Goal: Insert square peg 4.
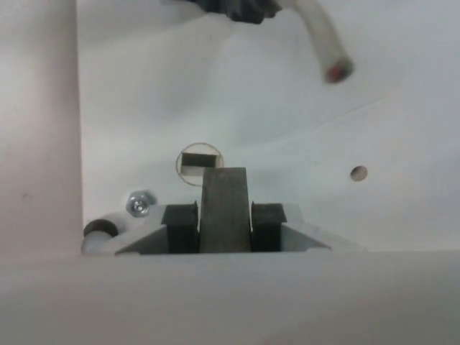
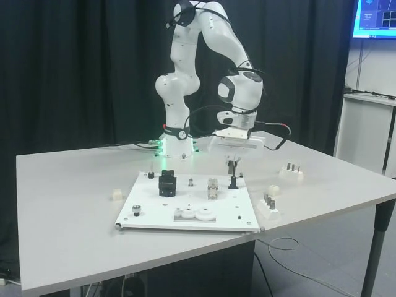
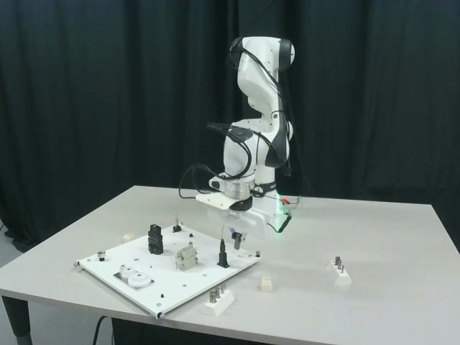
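The square peg stands clamped between the two black fingers of the gripper, its grey shaft reaching out past the fingertips. Just beyond the peg's tip, the square hole in a round insert sits in the white board. Beside one finger lies a screw.
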